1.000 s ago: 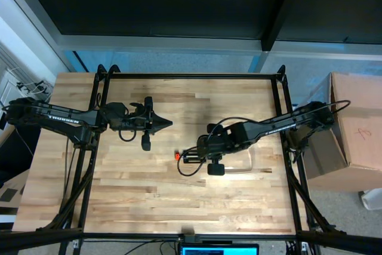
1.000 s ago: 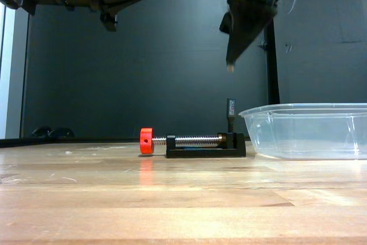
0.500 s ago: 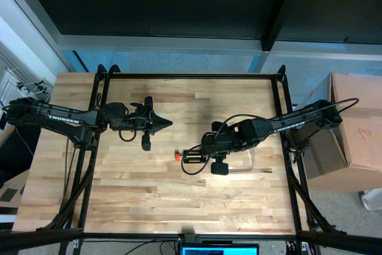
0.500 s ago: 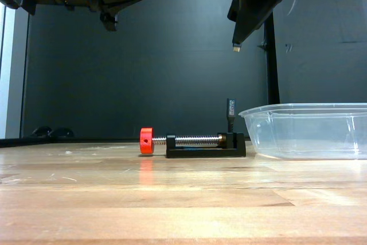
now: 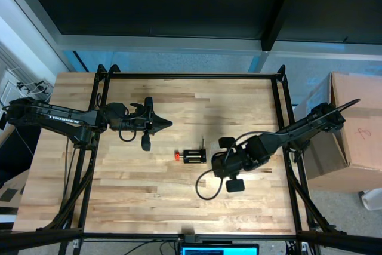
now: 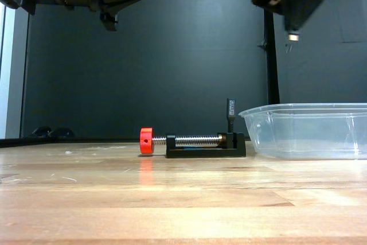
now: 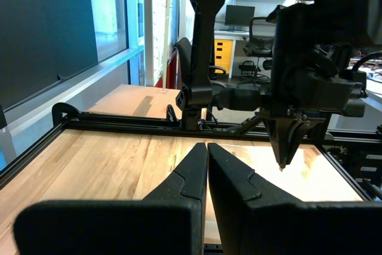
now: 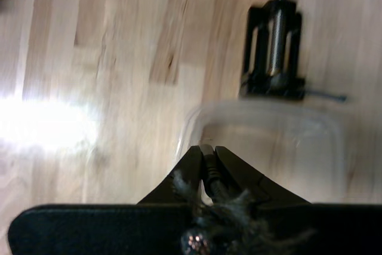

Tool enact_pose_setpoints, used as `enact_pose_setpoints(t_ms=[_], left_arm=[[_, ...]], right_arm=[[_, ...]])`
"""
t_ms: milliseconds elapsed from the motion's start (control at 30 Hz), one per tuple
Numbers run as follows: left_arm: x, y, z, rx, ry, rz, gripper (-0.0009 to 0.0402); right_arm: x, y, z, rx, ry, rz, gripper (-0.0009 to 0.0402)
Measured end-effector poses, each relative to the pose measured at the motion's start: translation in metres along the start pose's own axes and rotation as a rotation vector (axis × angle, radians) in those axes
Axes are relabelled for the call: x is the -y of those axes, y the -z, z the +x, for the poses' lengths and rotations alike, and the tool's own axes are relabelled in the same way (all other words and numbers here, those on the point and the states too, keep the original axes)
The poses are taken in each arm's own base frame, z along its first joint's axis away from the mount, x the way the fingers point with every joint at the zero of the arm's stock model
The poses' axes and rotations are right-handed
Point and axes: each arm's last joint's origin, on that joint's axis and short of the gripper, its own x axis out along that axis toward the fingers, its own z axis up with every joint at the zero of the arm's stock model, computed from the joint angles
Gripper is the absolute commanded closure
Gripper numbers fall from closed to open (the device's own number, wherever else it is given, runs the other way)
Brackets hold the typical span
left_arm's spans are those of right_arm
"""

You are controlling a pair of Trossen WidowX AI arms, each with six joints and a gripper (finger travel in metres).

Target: Remove the USB-C connector from the USB-C receptacle and place in the container

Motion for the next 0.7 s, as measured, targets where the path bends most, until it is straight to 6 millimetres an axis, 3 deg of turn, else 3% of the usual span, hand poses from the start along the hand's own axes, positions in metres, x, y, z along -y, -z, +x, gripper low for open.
enact_pose_setpoints(t_ms=[700], left_arm=[[0.0, 0.0, 0.0, 0.0, 0.0, 0.0, 0.0393]], right_arm=[[-0.067, 0.036, -0.015, -0.053, -0.055, 0.011, 0.0393]])
